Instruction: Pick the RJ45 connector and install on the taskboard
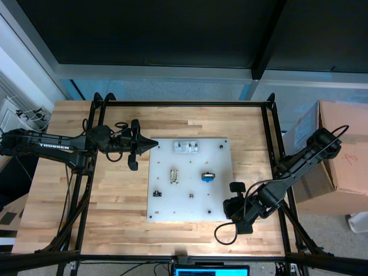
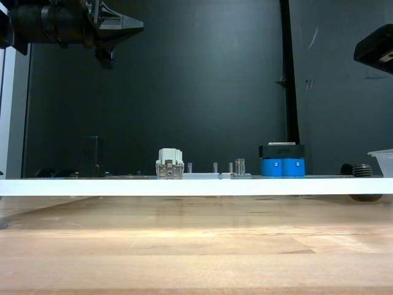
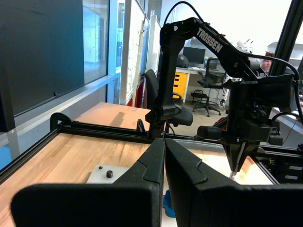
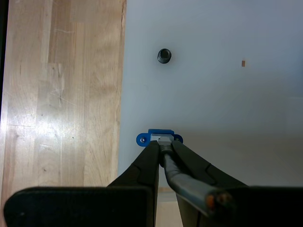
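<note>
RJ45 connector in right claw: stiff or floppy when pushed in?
Probably light: right claw, above the board, holds the RJ45 connector by fingertips alone. Its cable tail looks fairly stiff, running nearly straight unsupported. Left claw hovers shut over the board's left edge.

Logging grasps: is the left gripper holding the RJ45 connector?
No: the left gripper, high at the taskboard's left edge, is shut empty; the right gripper, high at its right edge, pinches the RJ45 connector.
</note>
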{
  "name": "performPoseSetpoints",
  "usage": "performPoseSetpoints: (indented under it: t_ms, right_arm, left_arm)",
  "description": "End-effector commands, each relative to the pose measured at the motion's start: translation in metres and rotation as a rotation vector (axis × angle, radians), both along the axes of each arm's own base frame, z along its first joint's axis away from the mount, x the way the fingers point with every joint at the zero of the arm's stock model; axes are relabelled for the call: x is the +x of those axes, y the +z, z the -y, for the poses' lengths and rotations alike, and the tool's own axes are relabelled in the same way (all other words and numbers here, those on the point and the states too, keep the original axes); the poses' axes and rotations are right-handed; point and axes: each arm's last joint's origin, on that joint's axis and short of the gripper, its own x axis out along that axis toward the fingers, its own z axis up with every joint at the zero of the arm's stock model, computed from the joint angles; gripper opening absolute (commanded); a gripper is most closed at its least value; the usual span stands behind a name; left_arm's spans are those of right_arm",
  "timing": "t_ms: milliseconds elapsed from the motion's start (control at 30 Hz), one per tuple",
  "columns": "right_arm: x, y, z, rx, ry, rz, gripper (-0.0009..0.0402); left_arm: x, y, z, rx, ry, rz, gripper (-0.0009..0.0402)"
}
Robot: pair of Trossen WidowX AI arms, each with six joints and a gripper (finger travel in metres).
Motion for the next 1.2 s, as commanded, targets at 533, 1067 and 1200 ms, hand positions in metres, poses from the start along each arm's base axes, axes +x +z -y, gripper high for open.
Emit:
performPoseSetpoints:
  t_ms: [533,1067,1200]
  right_arm:
    - [-0.0025,-0.0028,-0.0009,-0.001,0.001,-0.015,0.0000]
    - [-0.0040,-0.0046,-0.0013,-0.002,-0.002,-0.019,0.0000]
    - [-0.0041,-0.0047,-0.0013,-0.002,-0.002,-0.020,0.0000]
  left_arm:
    - [0.0000,-0.0012,-0.0001,-0.001,0.000,-0.013,0.0000]
    - [0.0001,-0.0021,-0.0001,-0.001,0.000,-0.022,0.0000]
    - [0.0001,-0.0021,-0.0001,-0.001,0.000,-0.021,0.0000]
